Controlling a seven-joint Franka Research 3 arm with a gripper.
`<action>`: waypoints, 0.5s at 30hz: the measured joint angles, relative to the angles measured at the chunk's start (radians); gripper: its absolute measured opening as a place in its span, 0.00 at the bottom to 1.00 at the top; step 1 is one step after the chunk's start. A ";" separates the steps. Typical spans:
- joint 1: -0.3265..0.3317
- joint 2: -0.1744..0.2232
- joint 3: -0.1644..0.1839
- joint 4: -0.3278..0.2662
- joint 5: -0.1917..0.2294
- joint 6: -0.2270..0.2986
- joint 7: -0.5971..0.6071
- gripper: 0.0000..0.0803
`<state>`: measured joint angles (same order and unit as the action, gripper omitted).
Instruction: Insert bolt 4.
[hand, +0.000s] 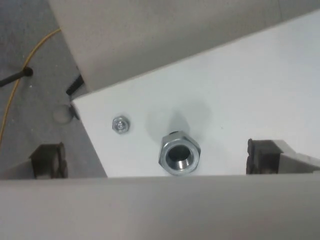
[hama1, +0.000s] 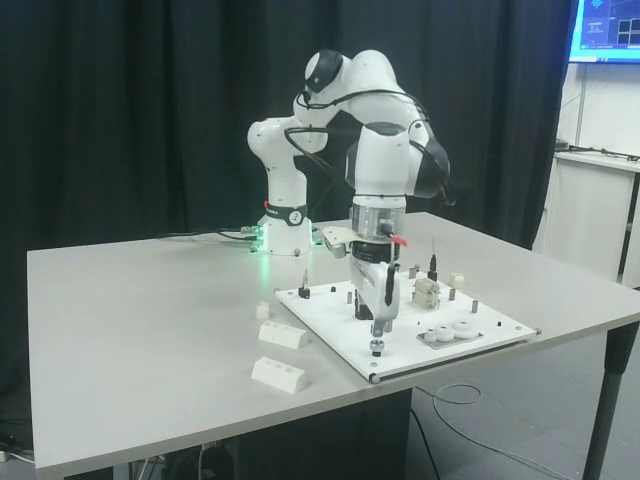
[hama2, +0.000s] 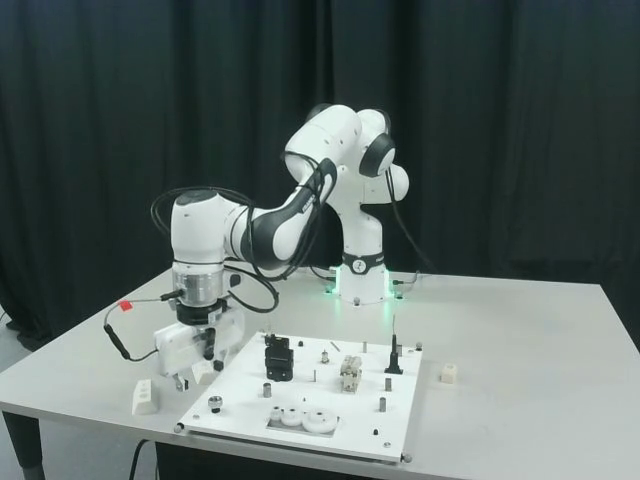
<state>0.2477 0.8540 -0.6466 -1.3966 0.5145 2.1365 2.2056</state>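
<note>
Only the wrist view shows the gripper (hand: 155, 160) jaws spread wide above a large grey threaded metal nut (hand: 179, 153) on the white board (hand: 250, 90).

Wrist view: large hex nut (hand: 179, 153) with threaded bore stands on the white board (hand: 240, 95), between the two fingertips, which are spread wide. Small hex nut (hand: 121, 124) lies at 10 o'clock from it, near the board corner. Grey floor (hand: 30, 45) with a cable (hand: 15, 90) beyond the board edge.
</note>
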 joint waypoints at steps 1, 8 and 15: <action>-0.001 -0.002 0.000 0.001 -0.001 -0.002 -0.009 1.00; -0.007 -0.011 0.003 0.007 -0.023 -0.012 -0.061 1.00; -0.015 -0.013 0.003 0.019 -0.037 -0.036 -0.101 1.00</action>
<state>0.2328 0.8408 -0.6434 -1.3772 0.4778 2.1008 2.1048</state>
